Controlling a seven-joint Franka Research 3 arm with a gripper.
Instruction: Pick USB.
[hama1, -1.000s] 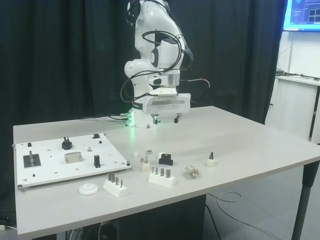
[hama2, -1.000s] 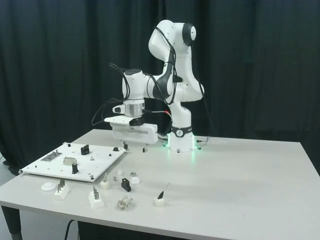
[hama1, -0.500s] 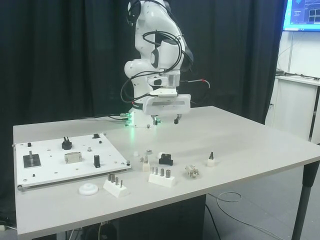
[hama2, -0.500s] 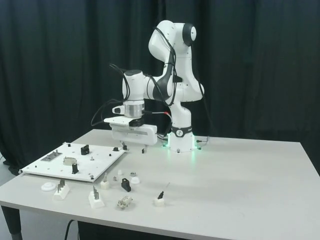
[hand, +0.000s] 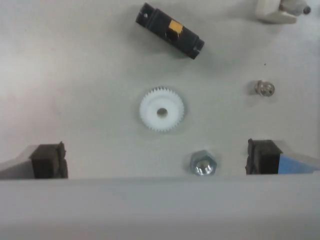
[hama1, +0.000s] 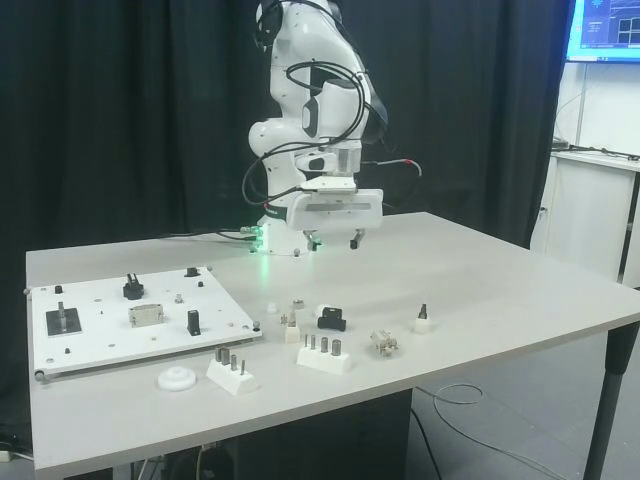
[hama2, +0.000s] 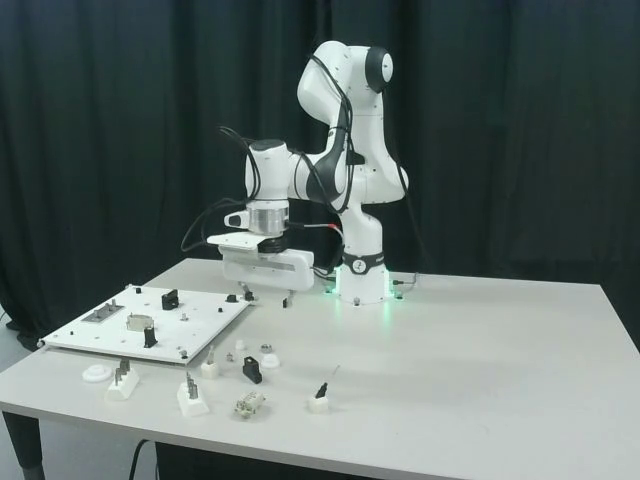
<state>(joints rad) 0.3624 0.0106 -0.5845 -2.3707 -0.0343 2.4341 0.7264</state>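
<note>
Grey table (hama1: 520, 270), white assembly board (hama1: 140, 320) lying flat at its left. Right of the board, well above the tabletop: gripper (hama1: 332, 240), fingers spread wide and empty, pointed straight down, probably to survey the loose parts before descending. Nearer the front edge, among those parts: black USB plug (hand: 170, 31) on its side, untouched. Near it, white gear (hand: 161, 110); smaller yet, hex nut (hand: 203, 163).

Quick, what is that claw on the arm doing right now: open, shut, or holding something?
Gripper: open and holding nothing, hanging above the grey table.
</note>
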